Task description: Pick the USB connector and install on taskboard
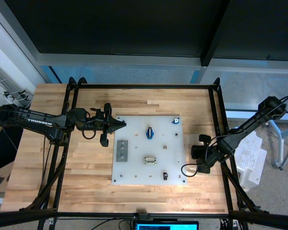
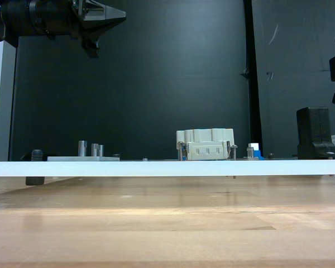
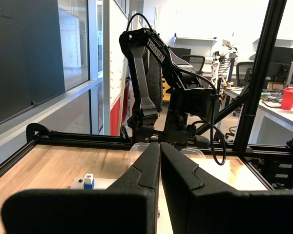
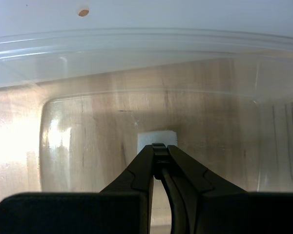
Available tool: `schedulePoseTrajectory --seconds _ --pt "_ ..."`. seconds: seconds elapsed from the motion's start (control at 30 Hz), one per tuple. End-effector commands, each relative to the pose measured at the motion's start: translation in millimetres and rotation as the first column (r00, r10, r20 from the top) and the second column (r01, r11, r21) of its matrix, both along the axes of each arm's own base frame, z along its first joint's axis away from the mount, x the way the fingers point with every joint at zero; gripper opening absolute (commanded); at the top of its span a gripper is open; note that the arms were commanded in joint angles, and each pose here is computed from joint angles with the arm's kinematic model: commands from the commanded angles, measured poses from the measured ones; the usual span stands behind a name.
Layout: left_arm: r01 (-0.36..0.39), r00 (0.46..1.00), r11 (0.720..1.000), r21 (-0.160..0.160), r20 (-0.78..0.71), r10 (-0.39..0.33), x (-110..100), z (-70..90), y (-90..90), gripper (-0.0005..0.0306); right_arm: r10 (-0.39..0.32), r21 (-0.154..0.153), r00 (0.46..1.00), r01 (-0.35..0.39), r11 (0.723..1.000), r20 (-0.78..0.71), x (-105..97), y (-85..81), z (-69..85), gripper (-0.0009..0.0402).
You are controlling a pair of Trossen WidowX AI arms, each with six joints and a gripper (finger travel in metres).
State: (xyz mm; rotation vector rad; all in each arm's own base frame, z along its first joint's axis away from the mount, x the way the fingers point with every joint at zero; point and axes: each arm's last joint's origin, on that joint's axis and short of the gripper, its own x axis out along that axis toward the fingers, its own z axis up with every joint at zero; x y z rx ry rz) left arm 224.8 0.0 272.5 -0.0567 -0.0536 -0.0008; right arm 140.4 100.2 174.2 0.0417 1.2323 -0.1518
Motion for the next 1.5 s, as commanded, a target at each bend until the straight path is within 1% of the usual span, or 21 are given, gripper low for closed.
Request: schedulePoseTrajectory --seconds 0.03,0.23,0.37,0.47,0.67,0.87,1.0,1.13,1.27,1.37,1.5 --pt "0.0 1.0 1.0 0.0 0.0 0.0 0.0 0.0 0.0 0.0 0.004 0.003 1.0 -0.004 1.0 0.006 -0.8 -0.2 1.5 0.0" --pt "0.0 1.0 1.0 0.0 0.0 0.0 0.0 0.0 0.0 0.0 0.016 0.015 1.0 -0.016 1.0 0.025 -3.5 -1.8 4.9 0.0" --pt "0.0 1.0 1.0 0.0 0.0 0.0 0.0 0.0 0.0 0.0 0.027 0.015 0.999 -0.028 0.999 0.033 -4.6 -2.5 6.8 0.0" --pt "0.0 1.0 1.0 0.0 0.0 0.0 0.1 0.0 0.0 0.0 0.036 0.01 0.999 -0.036 0.999 0.041 -6.0 -3.6 8.6 0.0" --pt "0.0 1.0 1.0 0.0 0.0 0.0 0.1 0.1 0.0 0.0 0.039 0.022 0.997 -0.041 0.999 0.061 -8.8 -5.8 15.2 0.0" --pt "0.0 1.0 1.0 0.0 0.0 0.0 0.0 0.0 0.1 0.0 0.046 0.003 0.998 -0.046 0.999 0.038 -9.9 -6.8 29.4 0.0" --pt "0.0 1.0 1.0 0.0 0.0 0.0 0.0 0.0 0.1 0.0 0.058 0.0 0.998 -0.058 0.998 0.04 -9.8 -6.8 43.2 0.0" --pt "0.0 1.0 1.0 0.0 0.0 0.0 0.0 0.0 0.0 0.0 0.069 -0.012 0.997 -0.068 0.998 0.027 -10.4 -7.2 56.9 0.0" --pt "0.0 1.0 1.0 0.0 0.001 0.0 0.0 0.2 0.0 0.0 0.07 -0.009 0.997 -0.07 0.998 0.032 -10.0 -6.7 68.8 0.0" --pt "0.0 1.0 1.0 0.0 0.0 0.0 0.1 0.0 0.0 0.0 0.07 0.003 0.996 -0.07 0.998 0.049 -8.8 -5.7 75.8 0.0" --pt "0.0 1.0 1.0 0.0 0.0 0.0 0.0 0.0 0.0 0.0 0.072 0.012 0.995 -0.072 0.997 0.063 -7.8 -4.6 80.4 0.0"
